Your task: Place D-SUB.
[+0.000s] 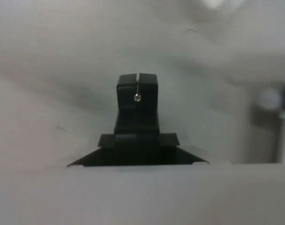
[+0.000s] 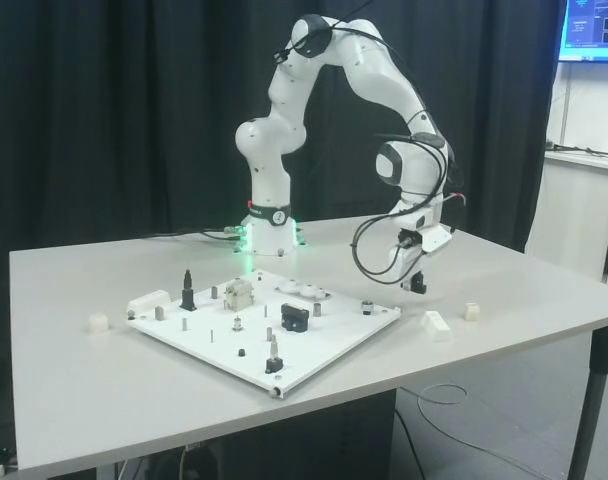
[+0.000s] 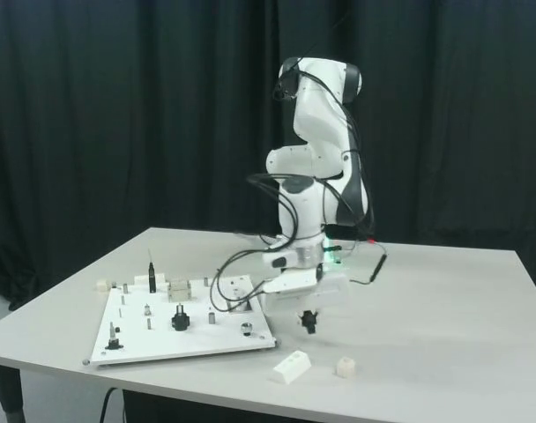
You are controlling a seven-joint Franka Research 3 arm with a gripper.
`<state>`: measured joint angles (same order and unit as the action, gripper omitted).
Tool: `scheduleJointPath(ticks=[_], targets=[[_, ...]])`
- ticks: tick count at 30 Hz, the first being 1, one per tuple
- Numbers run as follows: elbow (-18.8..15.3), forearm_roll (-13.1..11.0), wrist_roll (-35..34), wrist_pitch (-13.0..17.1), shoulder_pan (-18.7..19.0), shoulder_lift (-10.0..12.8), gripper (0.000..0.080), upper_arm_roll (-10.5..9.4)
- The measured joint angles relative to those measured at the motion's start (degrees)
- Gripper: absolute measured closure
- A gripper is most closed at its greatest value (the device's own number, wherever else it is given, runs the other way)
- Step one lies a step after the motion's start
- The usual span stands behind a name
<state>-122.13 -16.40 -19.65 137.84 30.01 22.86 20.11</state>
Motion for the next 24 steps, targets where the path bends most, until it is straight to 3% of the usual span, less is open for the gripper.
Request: scheduleJointPath(ticks=[9, 18, 19, 24], targets=[[-1.5, 0.3, -2.9, 4.0, 0.1, 1.7, 0.0648, -3.32], [-2.1, 1.5, -5.4, 5.9, 0.1, 2.4, 0.0648, -4.99], [-2.1, 1.7, -5.8, 5.9, 0.1, 2.4, 0.0424, -5.08], [-2.1, 2.9, -7.0, 5.9, 0.1, 2.2, 0.0424, -5.39]])
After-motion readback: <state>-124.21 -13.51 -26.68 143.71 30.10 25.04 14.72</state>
